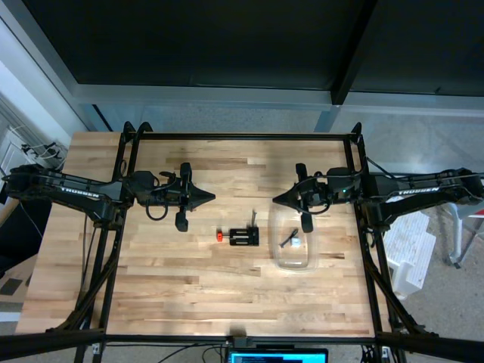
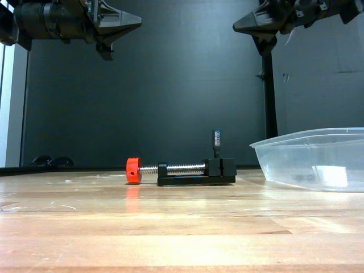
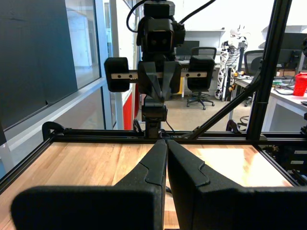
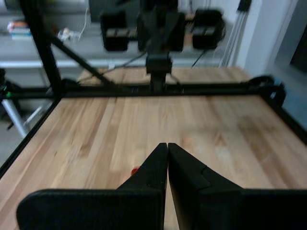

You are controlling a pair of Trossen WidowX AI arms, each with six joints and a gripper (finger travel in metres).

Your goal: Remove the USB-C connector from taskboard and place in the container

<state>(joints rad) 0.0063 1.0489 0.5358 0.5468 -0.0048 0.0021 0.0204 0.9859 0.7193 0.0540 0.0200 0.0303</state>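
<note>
While the tiny dark stick-like USB-C connector [image 1: 286,240] is seen lying slanted in the clear shallow plastic container [image 1: 292,267], beside the black vise-like taskboard [image 1: 246,237], the right gripper [image 1: 274,201] is held closed and empty just behind it, nearer than the closed left gripper [image 1: 213,197].

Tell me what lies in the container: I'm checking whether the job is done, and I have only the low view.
Observer: The high view shows a thin dark stick, apparently the USB-C connector, inside the container beside a small whitish block.
Operator: Is either gripper carrying anything?
Observer: No. The wrist views show the left gripper and the right gripper both shut and empty.
Operator: Where do they hang?
Observer: Left one beyond and left of the taskboard; right one roughly over the container's far edge.
</note>
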